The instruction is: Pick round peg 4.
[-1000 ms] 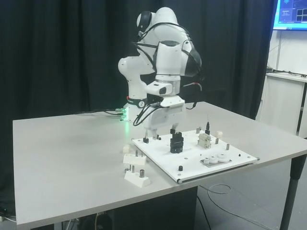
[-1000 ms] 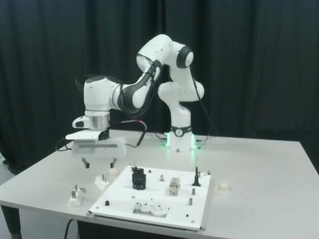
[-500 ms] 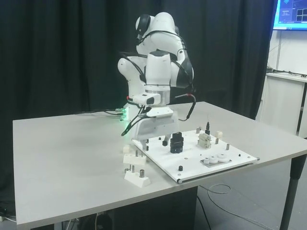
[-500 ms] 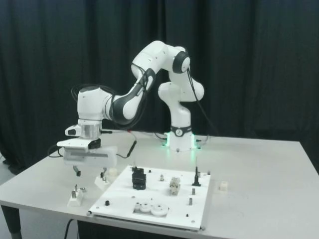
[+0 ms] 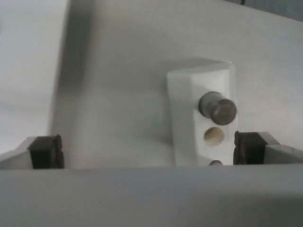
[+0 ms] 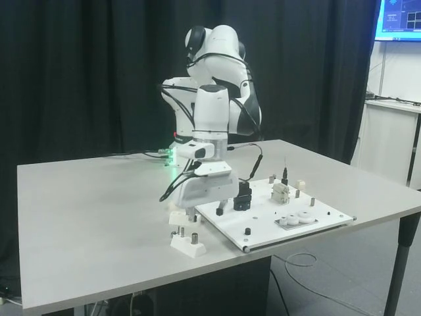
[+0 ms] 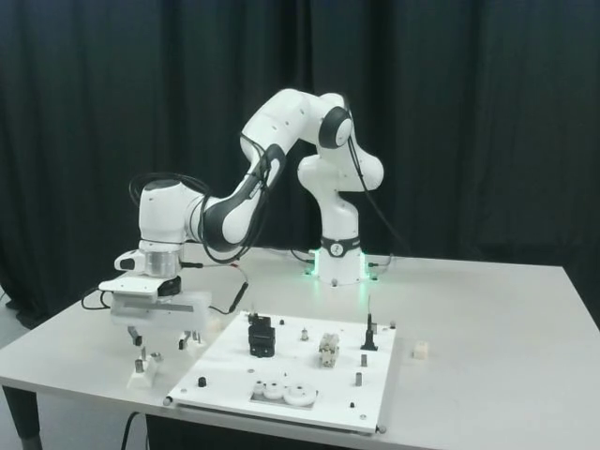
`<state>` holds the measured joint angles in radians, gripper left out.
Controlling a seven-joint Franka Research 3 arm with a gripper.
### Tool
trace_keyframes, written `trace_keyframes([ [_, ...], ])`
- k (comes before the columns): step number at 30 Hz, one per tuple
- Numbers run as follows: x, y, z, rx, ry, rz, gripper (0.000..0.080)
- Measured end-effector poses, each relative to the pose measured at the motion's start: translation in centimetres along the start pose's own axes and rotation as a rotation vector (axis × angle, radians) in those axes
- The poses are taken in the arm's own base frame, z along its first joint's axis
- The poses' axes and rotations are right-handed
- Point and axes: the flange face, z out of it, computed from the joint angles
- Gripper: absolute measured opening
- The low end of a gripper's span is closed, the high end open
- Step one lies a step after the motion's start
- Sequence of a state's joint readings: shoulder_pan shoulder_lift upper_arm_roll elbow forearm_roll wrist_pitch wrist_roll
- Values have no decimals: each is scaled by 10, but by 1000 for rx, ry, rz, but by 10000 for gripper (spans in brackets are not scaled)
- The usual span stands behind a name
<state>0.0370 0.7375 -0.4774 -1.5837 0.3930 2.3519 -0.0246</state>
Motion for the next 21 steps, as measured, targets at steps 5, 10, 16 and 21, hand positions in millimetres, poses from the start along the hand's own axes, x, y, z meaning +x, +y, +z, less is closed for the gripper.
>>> trace_keyframes([
  [5, 4, 8, 6, 3, -2, 5, 800],
  [10, 8, 15, 10, 5, -4, 9, 800],
  [16, 11, 21, 17, 7, -8, 16, 800],
  [21, 13, 22, 23, 5, -11, 19, 800],
])
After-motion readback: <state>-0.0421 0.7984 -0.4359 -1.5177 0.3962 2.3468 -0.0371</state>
